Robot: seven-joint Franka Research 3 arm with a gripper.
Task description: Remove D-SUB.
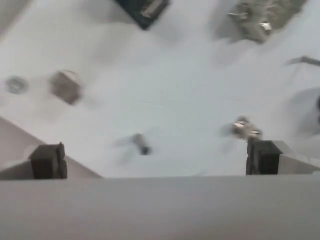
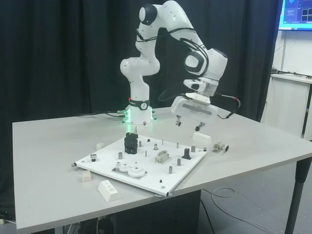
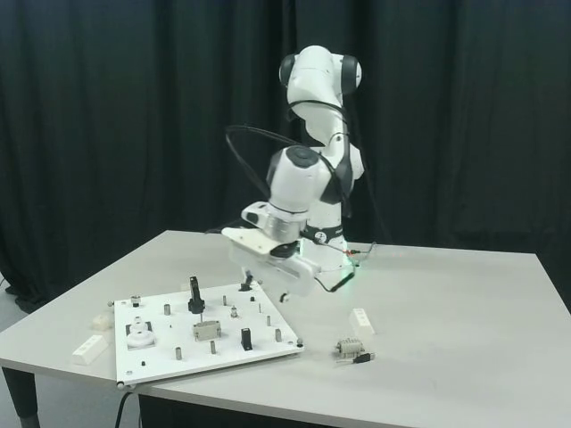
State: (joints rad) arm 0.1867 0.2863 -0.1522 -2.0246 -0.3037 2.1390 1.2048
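one gripper [image 2: 187, 122] | fingers wide apart, holding nothing | high over white board [image 2: 146, 168] | go down slow, line up straight over d-sub plug [image 2: 162, 156] first

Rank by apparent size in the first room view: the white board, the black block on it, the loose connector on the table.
1. White board
2. Black block
3. Loose connector, roughly alike with the block; unsure.

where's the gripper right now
The gripper hangs open above the far edge of the white board, clear of the parts; in the second room view it sits over the board's far corner.
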